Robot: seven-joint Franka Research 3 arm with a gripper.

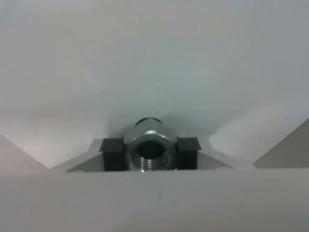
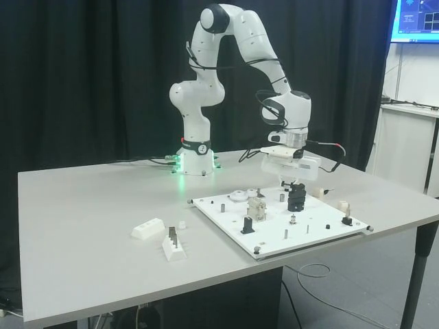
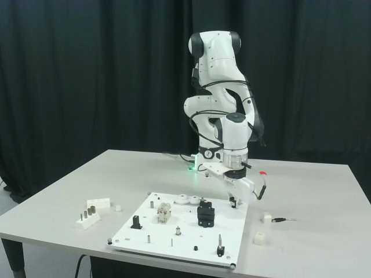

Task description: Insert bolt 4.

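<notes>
Between the fingers, you hold bolt 4: the wrist view shows a grey metal part with a threaded bore facing the camera, clamped on both flanks by the black pads. It looks more like a threaded sleeve or nut from this angle than a plain bolt; note that. Grasp state: fingers closed on the part, the part centred between them, its axis running roughly along the camera's line of sight.

Judged step: carrying phase, part in hand, insertion not yet started. Nothing but blank white surface shows beyond the part in the wrist view, so no target hole is visible to you there.

Both room views put the gripper low over the far edge of the white board, just beside the black fixture. Whether the part touches the board cannot be told.

Next move, as a judgement: you need to bring the part's axis over its hole on the board, keep it square to the surface, then descend slowly. Which hole is the target cannot be told.

Beyond the board, the grey worktop carries small white holders.
</notes>
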